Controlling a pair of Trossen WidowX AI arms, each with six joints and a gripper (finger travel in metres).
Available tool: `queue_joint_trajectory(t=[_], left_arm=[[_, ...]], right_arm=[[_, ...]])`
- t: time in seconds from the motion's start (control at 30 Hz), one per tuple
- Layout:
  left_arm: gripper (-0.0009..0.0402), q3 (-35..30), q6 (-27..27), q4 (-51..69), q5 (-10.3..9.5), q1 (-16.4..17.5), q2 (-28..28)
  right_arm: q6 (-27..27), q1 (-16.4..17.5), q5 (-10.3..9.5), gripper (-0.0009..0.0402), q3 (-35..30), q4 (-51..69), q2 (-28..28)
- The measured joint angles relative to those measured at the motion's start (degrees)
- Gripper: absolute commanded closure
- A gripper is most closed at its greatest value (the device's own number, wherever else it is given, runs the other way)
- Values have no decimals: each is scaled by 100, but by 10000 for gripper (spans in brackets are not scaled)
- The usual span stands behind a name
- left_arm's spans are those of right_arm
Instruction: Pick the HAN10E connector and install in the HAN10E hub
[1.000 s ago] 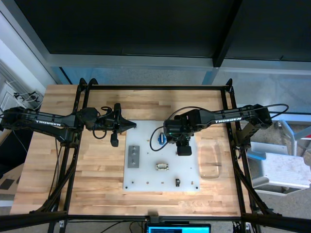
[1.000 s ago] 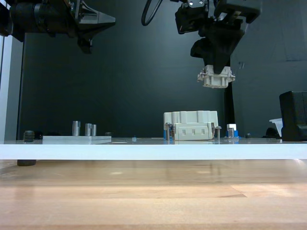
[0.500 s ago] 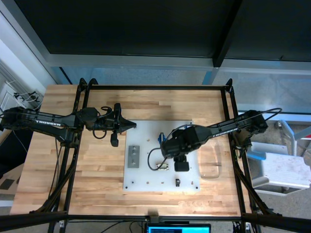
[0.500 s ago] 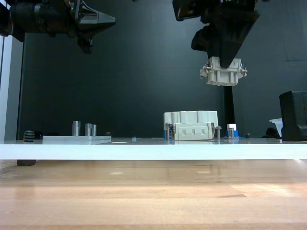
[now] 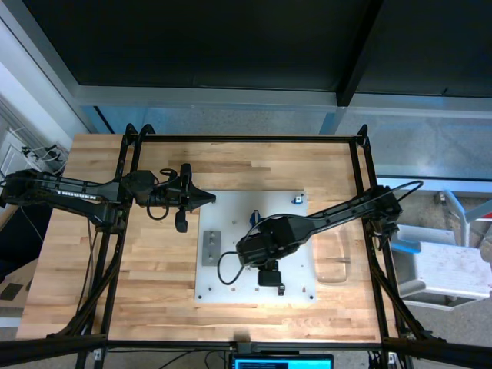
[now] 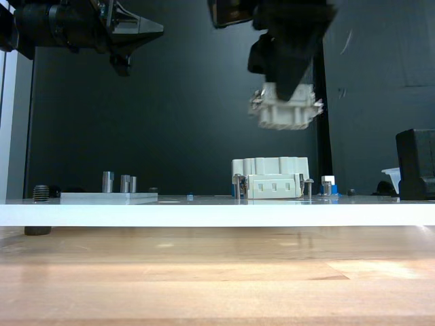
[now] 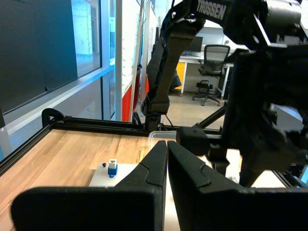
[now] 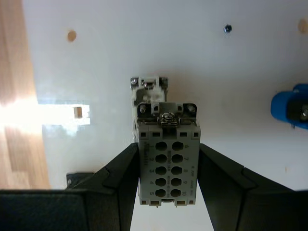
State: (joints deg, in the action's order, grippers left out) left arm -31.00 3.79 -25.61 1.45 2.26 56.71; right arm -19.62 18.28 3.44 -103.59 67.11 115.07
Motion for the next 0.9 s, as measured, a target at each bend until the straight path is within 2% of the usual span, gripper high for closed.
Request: queue_joint_trajectory(t=[0.23,0.63,0.9], left_arm=[[393,0,0,0,0,0,0],[393,0,-2,4,2,0,0],[393,0,-2,4,0,0,0]], right_arm=[[-127,57,-4,373,-219,-20,319],[-107,74,2,373,-234,-59,372],[-31,46,-44,373,-413,-76,684]])
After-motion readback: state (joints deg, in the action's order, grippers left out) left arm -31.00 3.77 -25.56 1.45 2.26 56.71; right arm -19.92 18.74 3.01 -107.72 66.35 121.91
